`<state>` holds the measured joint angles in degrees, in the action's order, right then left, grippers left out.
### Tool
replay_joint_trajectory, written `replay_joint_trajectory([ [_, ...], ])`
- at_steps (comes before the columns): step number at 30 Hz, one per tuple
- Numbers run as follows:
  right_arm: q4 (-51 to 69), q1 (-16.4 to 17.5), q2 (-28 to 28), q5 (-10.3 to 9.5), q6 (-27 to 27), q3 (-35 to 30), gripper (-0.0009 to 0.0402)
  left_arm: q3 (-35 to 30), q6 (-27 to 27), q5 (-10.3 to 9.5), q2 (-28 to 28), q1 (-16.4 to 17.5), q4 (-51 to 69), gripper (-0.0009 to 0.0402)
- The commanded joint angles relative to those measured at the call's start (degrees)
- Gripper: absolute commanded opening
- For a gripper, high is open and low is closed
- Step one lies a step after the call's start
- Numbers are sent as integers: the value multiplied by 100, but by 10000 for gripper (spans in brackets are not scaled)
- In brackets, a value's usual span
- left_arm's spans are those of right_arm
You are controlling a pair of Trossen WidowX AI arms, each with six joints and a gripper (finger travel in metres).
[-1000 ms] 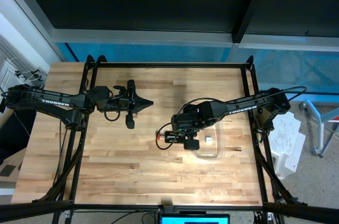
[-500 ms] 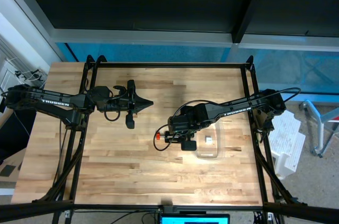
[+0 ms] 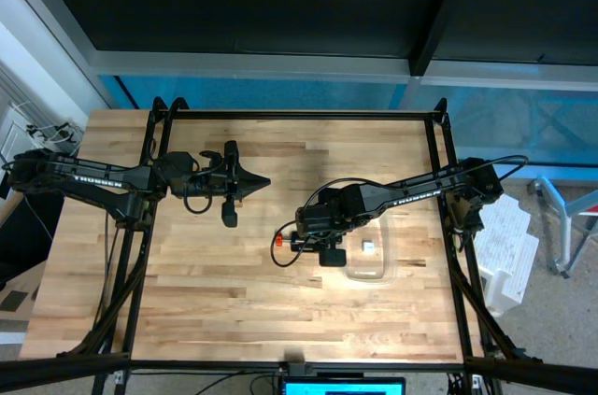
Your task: Pick the usb-c connector and install on the hub
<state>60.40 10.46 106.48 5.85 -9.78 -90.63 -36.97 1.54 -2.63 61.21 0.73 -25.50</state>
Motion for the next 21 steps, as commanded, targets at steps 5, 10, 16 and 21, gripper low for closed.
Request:
replay_joint_trajectory([
  [5, -9, 7, 4, 11, -26, 22, 0, 0, 0, 2, 0, 0, -4, 0],
  [10, -17, 7, 4, 11, -79, 22, 0, 0, 0, 2, 0, 2, -4, 0],
  [16, -63, 7, 68, 4, -170, 26, 0, 0, 0, 2, 0, 2, -2, 0],
  [21, -72, 7, 68, 11, -223, 33, 0, 0, 0, 2, 0, 2, -7, 0],
])
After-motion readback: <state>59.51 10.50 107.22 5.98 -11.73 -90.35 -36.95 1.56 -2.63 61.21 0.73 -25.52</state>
